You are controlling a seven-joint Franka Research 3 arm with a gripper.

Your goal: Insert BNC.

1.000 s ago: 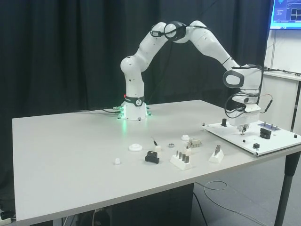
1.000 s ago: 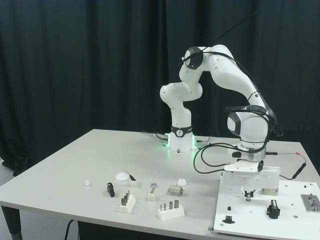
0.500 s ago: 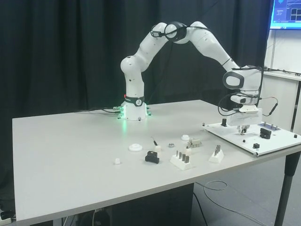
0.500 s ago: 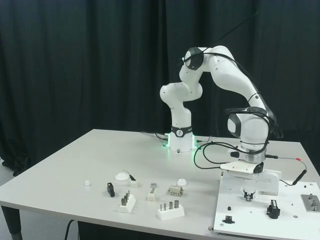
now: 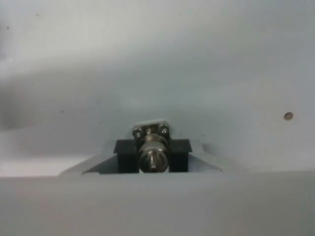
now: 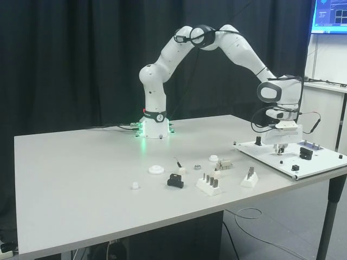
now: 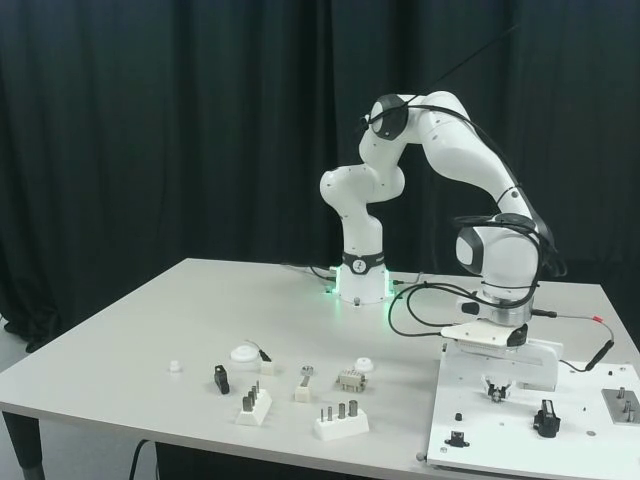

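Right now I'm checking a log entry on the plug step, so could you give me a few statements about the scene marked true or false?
1. The gripper is low over the white board at the table's edge. True.
2. In the wrist view a metal connector sits between two black pads. True.
3. The arm's base glows green. True.
4. The gripper is over the loose small parts in the middle of the grey table. False: it is over the board, apart from them.
5. The arm is folded upright, away from the table. False: it reaches out and down to the board.
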